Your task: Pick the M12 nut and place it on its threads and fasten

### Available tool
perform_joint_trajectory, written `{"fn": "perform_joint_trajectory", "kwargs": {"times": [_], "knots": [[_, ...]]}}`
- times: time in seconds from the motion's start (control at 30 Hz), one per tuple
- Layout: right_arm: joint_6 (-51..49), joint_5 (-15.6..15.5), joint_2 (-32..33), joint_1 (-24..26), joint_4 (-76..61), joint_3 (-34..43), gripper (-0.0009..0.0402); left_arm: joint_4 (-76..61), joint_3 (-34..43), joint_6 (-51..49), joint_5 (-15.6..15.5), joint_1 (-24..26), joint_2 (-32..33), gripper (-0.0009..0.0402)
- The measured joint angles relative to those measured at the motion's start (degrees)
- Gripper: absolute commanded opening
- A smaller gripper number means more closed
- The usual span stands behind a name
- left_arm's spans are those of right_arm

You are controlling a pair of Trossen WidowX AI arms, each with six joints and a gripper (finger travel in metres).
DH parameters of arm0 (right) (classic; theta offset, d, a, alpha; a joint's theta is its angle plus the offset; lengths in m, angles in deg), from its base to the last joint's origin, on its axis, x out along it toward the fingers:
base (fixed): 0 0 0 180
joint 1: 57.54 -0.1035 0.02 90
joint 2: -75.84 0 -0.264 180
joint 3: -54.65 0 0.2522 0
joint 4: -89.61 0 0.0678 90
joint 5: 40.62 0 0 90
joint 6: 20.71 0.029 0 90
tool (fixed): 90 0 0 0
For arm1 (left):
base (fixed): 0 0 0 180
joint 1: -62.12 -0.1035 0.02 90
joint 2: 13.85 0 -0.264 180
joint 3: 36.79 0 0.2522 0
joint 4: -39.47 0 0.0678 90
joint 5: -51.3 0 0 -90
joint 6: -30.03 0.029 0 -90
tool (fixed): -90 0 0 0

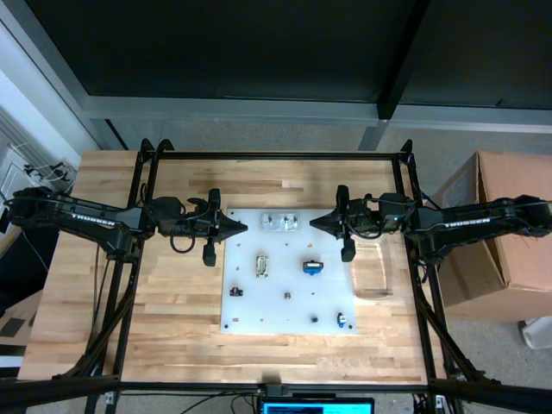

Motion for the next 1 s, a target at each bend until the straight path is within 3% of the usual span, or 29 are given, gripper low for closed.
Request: {"fn": "perform_joint_trajectory", "kwargs": {"times": [0.23, 1.0], "knots": [[0.17, 1.16, 4.11, -0.02, 2.71, 2.73, 0.0, 0.0, 0.0, 0.02, -0.02, -0.02, 0.0, 0.0], [0.76, 1.05, 3.87, -0.04, 1.27, 3.37, 0.0, -0.02, 0.0, 0.0, -0.02, -0.02, 0.0, 0.0]]}}
